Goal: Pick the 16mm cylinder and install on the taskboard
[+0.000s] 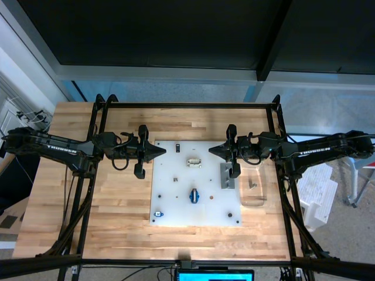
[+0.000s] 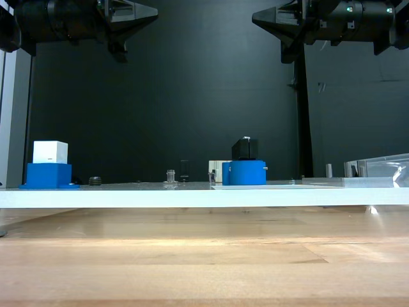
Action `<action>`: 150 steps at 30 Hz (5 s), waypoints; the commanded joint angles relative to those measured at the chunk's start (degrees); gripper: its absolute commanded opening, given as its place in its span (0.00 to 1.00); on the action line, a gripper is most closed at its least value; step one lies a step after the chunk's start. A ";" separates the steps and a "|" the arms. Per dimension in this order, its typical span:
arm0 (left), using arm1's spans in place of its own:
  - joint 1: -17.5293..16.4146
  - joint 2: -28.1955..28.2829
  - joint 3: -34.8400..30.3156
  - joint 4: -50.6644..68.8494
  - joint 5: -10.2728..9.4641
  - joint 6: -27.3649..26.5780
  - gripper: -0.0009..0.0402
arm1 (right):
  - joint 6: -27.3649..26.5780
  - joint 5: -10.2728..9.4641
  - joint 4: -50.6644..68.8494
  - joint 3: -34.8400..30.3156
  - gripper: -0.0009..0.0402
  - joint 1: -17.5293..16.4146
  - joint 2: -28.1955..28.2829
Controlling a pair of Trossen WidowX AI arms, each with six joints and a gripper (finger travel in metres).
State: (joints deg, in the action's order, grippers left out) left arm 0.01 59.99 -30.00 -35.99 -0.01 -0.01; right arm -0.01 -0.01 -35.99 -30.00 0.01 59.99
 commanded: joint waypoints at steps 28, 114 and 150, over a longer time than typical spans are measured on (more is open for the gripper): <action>-0.02 0.00 0.04 0.11 0.00 0.00 0.02 | 2.01 -1.79 7.87 -0.55 0.02 -0.15 -0.17; 0.00 0.00 0.04 0.13 0.00 0.00 0.02 | 19.08 6.49 102.27 -20.98 0.68 -19.82 6.56; 0.00 0.00 0.04 0.15 0.00 0.00 0.02 | 19.32 6.40 90.66 -10.60 0.68 -21.40 8.07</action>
State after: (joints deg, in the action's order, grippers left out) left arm 0.01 59.99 -29.93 -35.86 -0.03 -0.01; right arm 19.31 6.39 55.20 -40.99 -21.39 68.07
